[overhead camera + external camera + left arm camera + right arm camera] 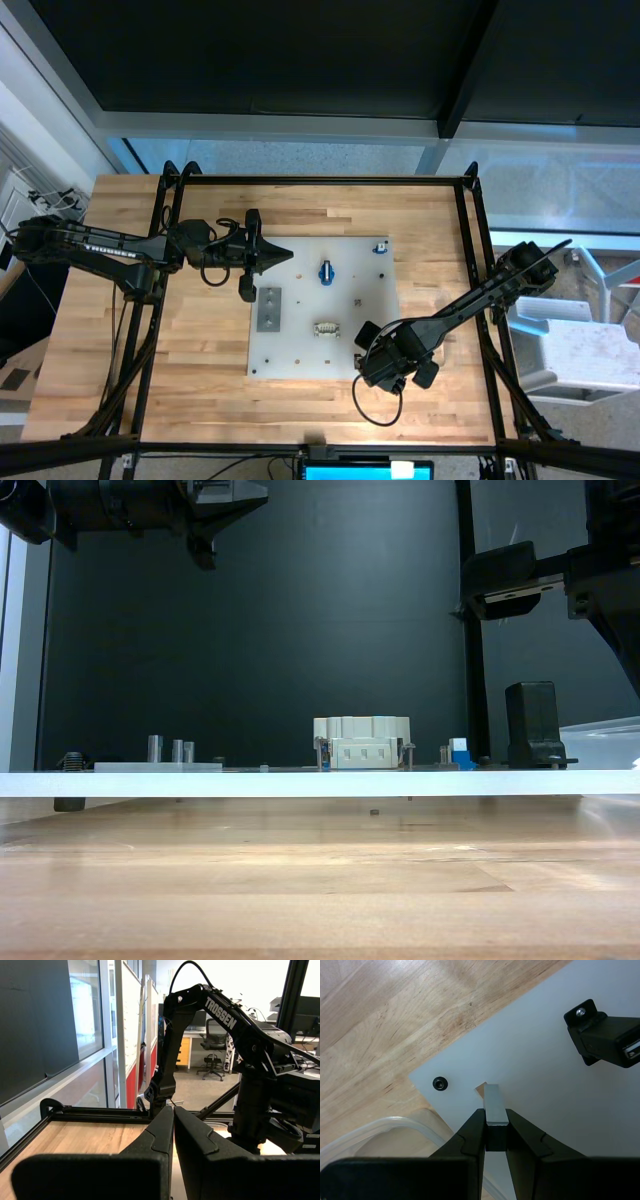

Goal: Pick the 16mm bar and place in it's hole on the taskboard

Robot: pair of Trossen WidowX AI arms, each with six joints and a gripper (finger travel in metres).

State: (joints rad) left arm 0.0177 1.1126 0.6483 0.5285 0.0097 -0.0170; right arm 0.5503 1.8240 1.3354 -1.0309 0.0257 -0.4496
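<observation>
R gripper (495,1116): fingers clamped on 16mm bar (495,1102), held over near right corner of board (555,1060), beside corner screw (439,1083) | L gripper (173,1110): fingers together, raised above board's left edge | board lies on bench (120,350)

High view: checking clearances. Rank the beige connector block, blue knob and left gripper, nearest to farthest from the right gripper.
Right gripper, over the white board's near right corner, holding the 16mm bar:
1. Beige connector block, board's near middle.
2. Blue knob, farther back.
3. Left gripper, shut, above far left corner.
</observation>
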